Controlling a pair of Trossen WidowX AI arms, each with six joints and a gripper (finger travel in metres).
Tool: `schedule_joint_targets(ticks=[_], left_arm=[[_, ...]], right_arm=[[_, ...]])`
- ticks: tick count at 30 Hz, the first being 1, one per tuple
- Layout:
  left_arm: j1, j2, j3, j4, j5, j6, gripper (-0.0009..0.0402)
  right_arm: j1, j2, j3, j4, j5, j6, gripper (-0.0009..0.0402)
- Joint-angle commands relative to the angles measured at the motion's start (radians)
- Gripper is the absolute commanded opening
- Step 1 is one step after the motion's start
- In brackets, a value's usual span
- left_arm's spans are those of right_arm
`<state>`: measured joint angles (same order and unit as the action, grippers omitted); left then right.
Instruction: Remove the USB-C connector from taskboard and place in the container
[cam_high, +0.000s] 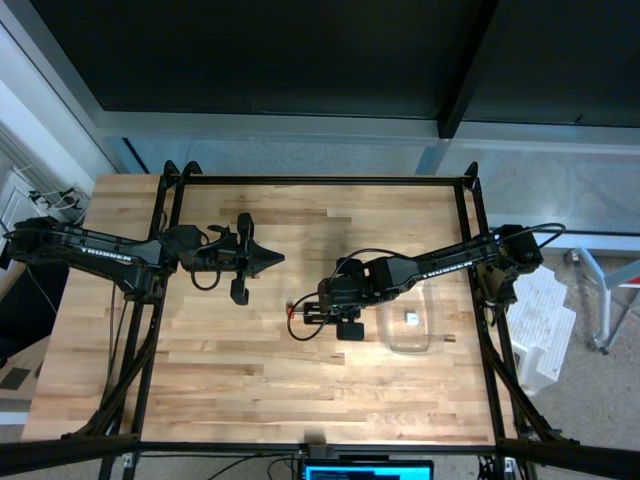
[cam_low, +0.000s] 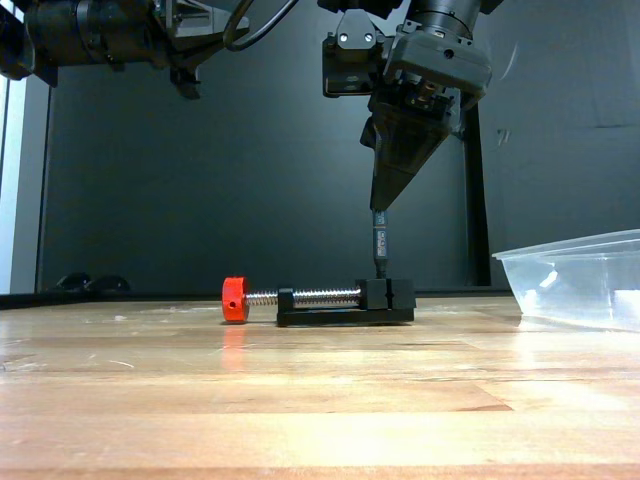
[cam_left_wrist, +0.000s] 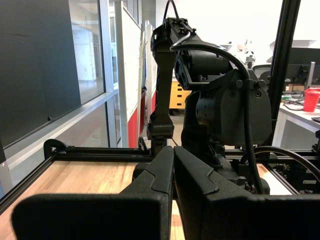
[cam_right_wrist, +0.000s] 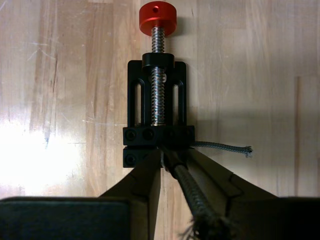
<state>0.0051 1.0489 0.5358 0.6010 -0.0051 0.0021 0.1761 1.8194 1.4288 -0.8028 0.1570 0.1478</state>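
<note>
The taskboard (cam_low: 345, 300) is a small black vise with an orange-red knob (cam_low: 234, 299), lying on the wooden table. A thin dark USB-C connector (cam_low: 379, 245) stands upright in its jaw end, its lower tip still in the fixture. My right gripper (cam_low: 379, 208) hangs straight above, shut on the connector's upper part. The right wrist view shows the fingertips (cam_right_wrist: 169, 154) meeting at the taskboard (cam_right_wrist: 157, 135), with a braided cable (cam_right_wrist: 187, 187) running between them. The clear container (cam_high: 408, 342) sits just right of the board. My left gripper (cam_high: 272, 258) hovers shut over the table's left half.
A tiny white block (cam_high: 411, 318) lies inside the container (cam_low: 580, 280). A frayed cable end (cam_right_wrist: 225, 147) pokes out beside the vise. Black frame rails (cam_high: 320, 181) border the table, and bare wood stretches toward the near edge.
</note>
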Motion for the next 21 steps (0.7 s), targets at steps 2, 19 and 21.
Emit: schedule_joint_targets(ticks=[2, 19, 21], left_arm=[[0.000, 0.000, 0.000, 0.000, 0.000, 0.000, 0.0000], [0.000, 0.000, 0.000, 0.000, 0.000, 0.000, 0.0000], [0.000, 0.000, 0.000, 0.000, 0.000, 0.000, 0.0000]], right_arm=[[0.001, -0.001, 0.000, 0.000, -0.001, 0.001, 0.0035], [0.002, -0.023, 0.000, 0.002, 0.000, 0.000, -0.0001], [0.002, -0.032, 0.000, 0.002, 0.000, 0.000, 0.0000]])
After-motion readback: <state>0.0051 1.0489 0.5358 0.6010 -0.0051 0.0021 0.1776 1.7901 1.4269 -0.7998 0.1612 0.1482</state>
